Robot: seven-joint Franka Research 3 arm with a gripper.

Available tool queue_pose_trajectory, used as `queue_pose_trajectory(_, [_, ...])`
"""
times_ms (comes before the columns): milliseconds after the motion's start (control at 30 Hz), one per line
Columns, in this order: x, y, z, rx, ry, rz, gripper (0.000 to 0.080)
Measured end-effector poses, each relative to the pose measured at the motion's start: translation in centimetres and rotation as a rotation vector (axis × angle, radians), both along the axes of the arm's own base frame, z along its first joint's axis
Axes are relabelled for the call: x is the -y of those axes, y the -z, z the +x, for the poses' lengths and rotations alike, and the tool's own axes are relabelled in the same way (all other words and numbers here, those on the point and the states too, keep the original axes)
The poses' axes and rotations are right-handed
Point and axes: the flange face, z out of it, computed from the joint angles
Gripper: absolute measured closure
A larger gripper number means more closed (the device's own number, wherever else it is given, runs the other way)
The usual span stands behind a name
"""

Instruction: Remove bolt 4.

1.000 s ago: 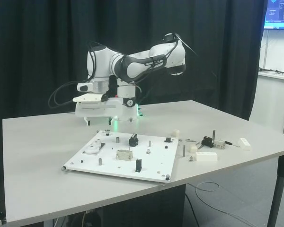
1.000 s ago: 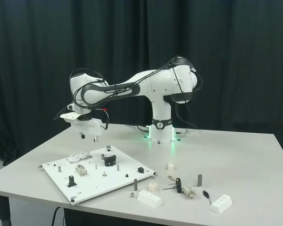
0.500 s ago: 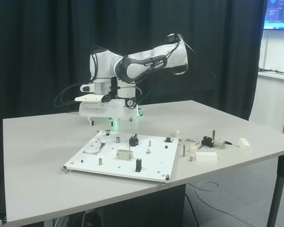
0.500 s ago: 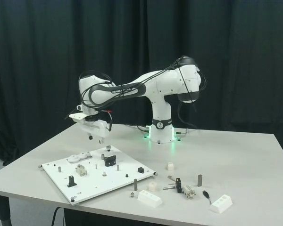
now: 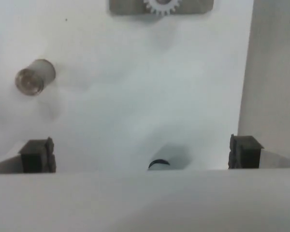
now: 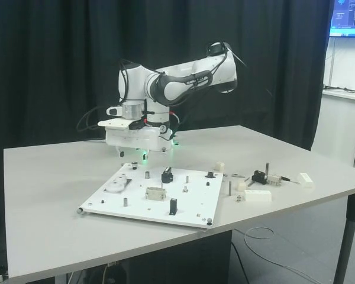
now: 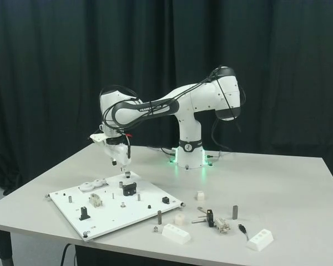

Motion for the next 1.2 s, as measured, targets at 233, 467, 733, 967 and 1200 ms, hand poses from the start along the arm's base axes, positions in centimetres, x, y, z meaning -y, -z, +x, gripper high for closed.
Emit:
queue_pose_trajectory(233, [-0.5, 0.7, -0.6, -0.006, 0.019, 0.01, 0.0003])
queue_pose_trajectory(467, [-0.7, 1.4, -1.5, -0.01, 0.036, 0.021, 0.0003])
queue_pose_trajectory(733, [-0.9, 2.0, -2.4, -0.013, 0.049, 0.034, 0.0003])
queue_pose_trajectory(967, [-1.3, 2.6, -2.7, -0.014, 0.046, 0.046, 0.0003])
queue_pose_trajectory(1200, [-1.6, 3.0, -3.0, -0.015, 0.047, 0.054, 0.0003])
